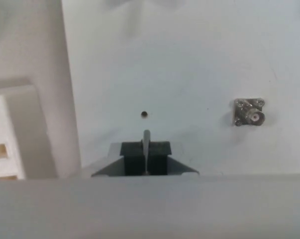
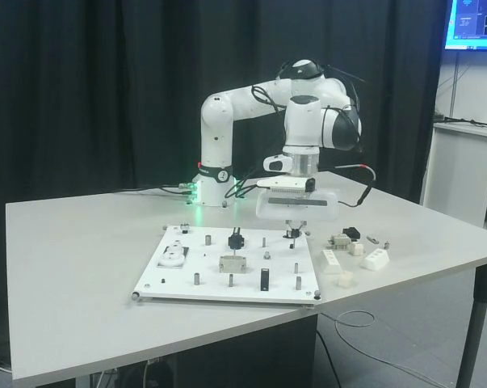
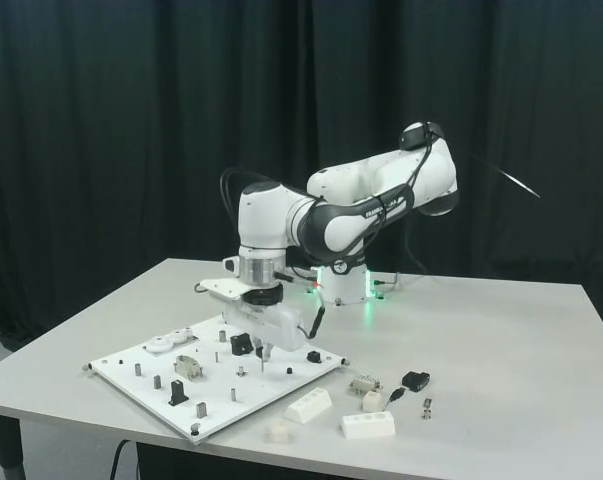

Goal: Place round peg 1.

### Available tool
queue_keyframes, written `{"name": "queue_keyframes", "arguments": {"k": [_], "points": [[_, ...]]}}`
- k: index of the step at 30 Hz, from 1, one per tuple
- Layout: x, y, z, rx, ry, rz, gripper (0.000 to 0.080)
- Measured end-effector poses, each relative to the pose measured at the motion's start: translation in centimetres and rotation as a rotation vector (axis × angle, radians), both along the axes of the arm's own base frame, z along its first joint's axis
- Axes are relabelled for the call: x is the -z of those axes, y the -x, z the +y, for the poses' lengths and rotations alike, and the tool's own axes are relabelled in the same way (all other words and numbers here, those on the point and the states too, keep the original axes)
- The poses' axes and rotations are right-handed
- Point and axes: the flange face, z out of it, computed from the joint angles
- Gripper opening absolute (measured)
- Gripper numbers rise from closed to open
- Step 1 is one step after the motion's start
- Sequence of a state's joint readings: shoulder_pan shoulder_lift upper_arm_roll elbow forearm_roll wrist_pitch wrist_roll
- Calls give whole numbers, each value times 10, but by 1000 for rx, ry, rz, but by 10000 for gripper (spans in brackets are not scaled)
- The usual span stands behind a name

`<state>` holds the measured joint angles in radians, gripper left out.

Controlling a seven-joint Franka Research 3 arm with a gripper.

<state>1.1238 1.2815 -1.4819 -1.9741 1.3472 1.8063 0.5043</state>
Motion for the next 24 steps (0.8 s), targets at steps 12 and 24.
{"name": "queue_keyframes", "arguments": {"k": [12, 24], "points": [[-4, -1, 1, -2, -5, -5, 17], [-4, -2, 1, -6, 2, -11, 17]]}}
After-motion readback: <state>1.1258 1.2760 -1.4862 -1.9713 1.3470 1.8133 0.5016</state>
